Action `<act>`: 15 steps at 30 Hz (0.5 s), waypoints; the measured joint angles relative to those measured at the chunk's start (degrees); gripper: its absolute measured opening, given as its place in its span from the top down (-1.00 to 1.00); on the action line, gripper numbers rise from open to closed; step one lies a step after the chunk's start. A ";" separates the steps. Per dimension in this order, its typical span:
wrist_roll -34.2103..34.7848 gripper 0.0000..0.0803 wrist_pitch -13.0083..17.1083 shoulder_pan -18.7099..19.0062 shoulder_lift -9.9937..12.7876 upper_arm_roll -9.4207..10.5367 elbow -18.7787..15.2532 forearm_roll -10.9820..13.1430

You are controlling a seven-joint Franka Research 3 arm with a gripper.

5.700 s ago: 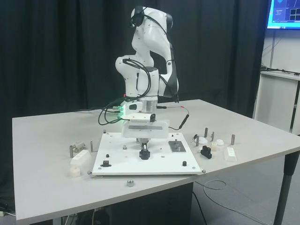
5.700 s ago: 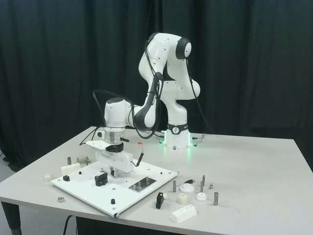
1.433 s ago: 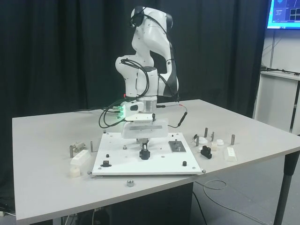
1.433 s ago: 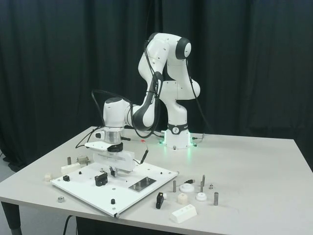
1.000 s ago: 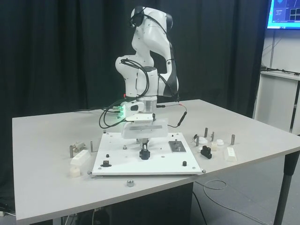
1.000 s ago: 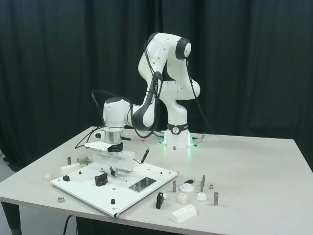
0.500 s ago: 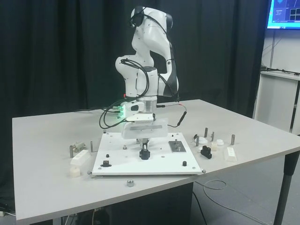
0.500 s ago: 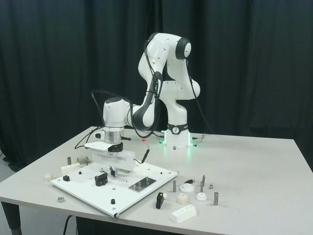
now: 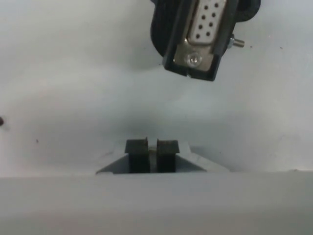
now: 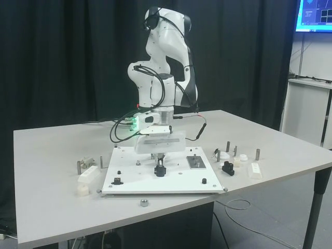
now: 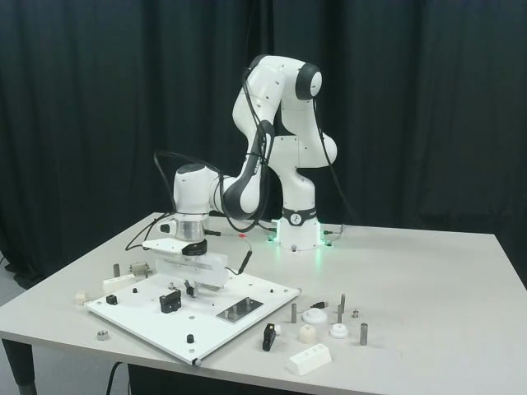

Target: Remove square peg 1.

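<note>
On the white board [image 10: 176, 179], the square peg itself could not be picked out with any certainty: no part there or beneath the gripper [image 9: 152, 154] could be told apart as it. Several upright grey pegs [image 10: 227, 145] stood on the grey table [image 10: 52, 150] just off one edge of the board, and two more pegs [image 10: 78, 167] stood off the opposite edge beside a white block [image 10: 89, 174]. The gripper hung low over the middle of the board, clear of its surface, with its two black fingertips [image 9: 137, 154] drawn nearly together so that only a thin slit lay between them. Whether anything sat in that slit could not be told. A black connector mount [image 9: 203, 34] with a white pin face stood on the board close by the fingertips. In the first room view it sat just in front of the gripper. A grey metal plate [image 10: 196, 162] lay flat on the board near it. Another white block [image 10: 254, 170] rested on the table among the pegs, and a small nut [image 10: 143, 202] lay just off the board's front edge. A green light [image 10: 134, 120] glowed at the arm's wrist.
</note>
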 joint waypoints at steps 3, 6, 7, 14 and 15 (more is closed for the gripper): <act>0.55 0.92 -0.01 -0.02 0.00 0.00 0.01 0.12; 1.78 0.92 -0.02 -0.05 0.00 0.00 0.01 0.28; 2.18 0.92 -0.02 -0.06 0.00 0.00 0.01 0.29; 3.93 0.92 -0.02 -0.07 0.03 0.00 0.03 0.29; 4.31 0.92 -0.02 -0.07 0.04 0.00 0.04 0.30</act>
